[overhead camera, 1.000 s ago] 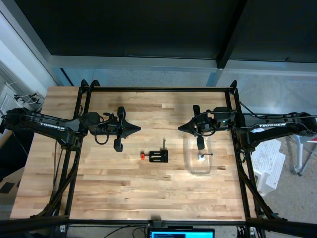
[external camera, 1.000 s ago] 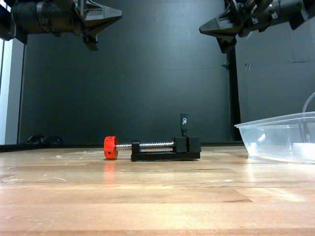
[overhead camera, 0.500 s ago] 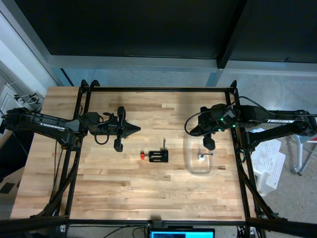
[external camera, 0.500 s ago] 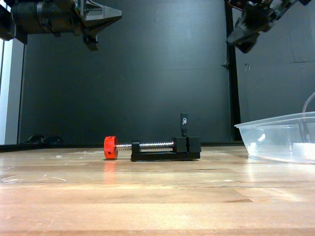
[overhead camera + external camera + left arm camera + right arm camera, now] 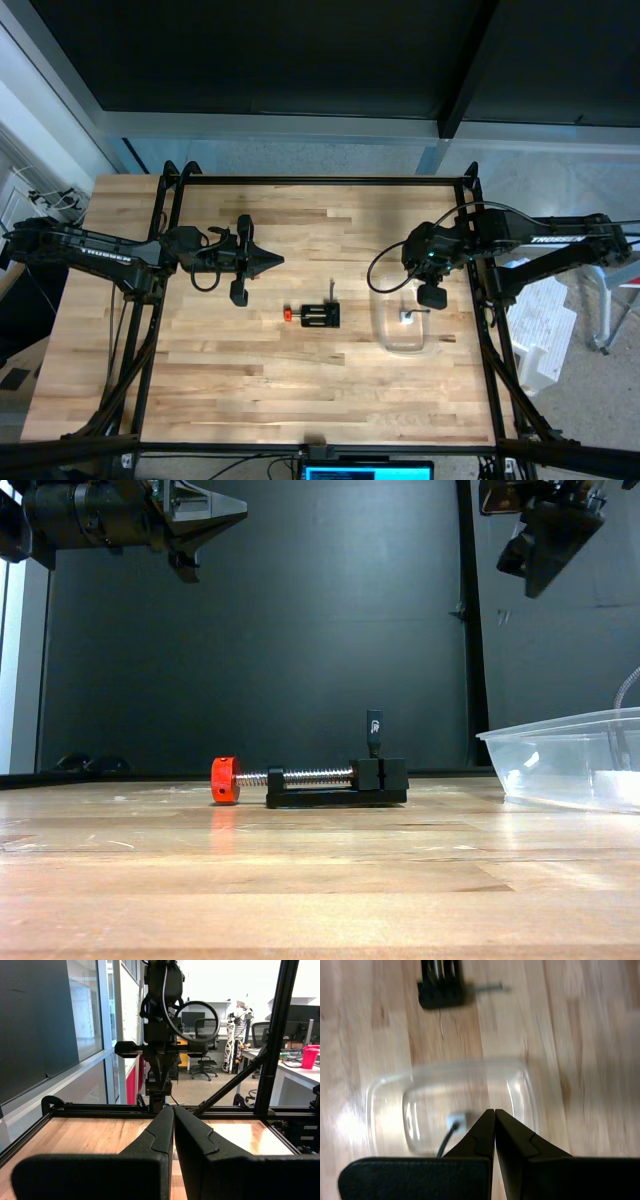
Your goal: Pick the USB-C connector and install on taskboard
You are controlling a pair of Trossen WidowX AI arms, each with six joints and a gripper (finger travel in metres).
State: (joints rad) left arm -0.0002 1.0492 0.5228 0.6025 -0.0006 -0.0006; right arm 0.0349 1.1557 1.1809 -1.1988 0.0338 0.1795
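The taskboard (image 5: 316,316) is a small black block with an orange-red knob (image 5: 225,779) and a thin dark post (image 5: 373,730), near the table's middle. The USB-C connector (image 5: 421,311) is a thin dark stick lying in the clear tray (image 5: 385,330) beside a small white piece (image 5: 455,1121); the right wrist view shows the connector (image 5: 445,1143) too. My right gripper (image 5: 432,298) hangs high above the tray, pointing down, shut and empty. My left gripper (image 5: 278,261) hovers left of the taskboard, pointing right, shut and empty (image 5: 173,1108).
A black frame (image 5: 320,181) runs along the table's far edge and down both sides. The tray (image 5: 560,742) stands right of the taskboard (image 5: 441,989), with bare wood between them. A screen (image 5: 366,471) sits at the near edge.
My right gripper has swung from pointing left to pointing down and has shifted right, over the tray. The left arm, taskboard and connector have not moved.
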